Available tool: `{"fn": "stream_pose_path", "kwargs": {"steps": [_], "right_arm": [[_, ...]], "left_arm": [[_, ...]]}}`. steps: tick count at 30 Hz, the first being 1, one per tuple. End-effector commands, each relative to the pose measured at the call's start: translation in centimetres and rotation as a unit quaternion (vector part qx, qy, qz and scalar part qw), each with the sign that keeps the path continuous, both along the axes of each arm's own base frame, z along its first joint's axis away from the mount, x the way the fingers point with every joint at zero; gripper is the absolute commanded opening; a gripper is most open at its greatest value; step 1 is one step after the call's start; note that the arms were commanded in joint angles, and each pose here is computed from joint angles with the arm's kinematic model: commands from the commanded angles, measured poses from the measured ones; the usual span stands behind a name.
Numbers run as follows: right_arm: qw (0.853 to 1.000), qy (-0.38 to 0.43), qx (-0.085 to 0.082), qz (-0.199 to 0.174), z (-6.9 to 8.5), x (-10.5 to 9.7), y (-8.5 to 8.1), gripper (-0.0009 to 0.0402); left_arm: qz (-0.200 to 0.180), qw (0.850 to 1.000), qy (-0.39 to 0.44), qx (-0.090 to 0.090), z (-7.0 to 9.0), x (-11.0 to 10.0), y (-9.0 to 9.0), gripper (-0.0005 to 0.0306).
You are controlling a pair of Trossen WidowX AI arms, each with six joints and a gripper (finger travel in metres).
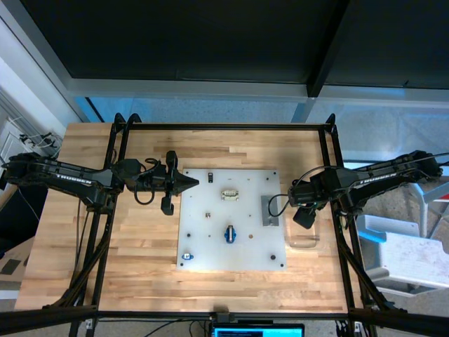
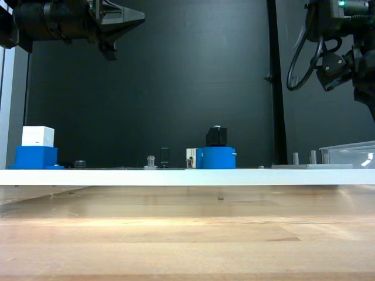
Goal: Pick the 16mm cylinder and place it in the taskboard
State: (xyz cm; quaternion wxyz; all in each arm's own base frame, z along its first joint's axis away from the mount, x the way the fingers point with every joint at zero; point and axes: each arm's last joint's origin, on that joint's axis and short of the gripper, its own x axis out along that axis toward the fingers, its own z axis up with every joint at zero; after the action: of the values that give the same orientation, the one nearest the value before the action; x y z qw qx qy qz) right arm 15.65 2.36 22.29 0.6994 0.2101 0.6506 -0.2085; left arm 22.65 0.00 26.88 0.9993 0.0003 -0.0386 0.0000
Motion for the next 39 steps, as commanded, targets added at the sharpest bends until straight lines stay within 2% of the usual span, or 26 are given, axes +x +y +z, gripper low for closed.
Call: {"fn": "stream_pose_path", "kwargs": {"steps": [1, 16, 39], "right_arm": [[1.0, 0.003, 0.002, -0.002, -0.5, 0.0, 0.1, 0.0213], [1.0, 0.011, 0.001, 0.0, -1.9, 0.7, 0.4, 0.0213], [1.0, 0.004, 0.001, 0.008, -4.5, 0.3, 0.5, 0.0212]], "left_arm": [[0.0, 1.0, 0.0, 0.0, 0.0, 0.0, 0.0, 0.0], [0.0, 1.0, 0.0, 0.0, 0.0, 0.0, 0.0, 0.0], [0.0, 1.0, 0.0, 0.0, 0.0, 0.0, 0.0, 0.0]]}}
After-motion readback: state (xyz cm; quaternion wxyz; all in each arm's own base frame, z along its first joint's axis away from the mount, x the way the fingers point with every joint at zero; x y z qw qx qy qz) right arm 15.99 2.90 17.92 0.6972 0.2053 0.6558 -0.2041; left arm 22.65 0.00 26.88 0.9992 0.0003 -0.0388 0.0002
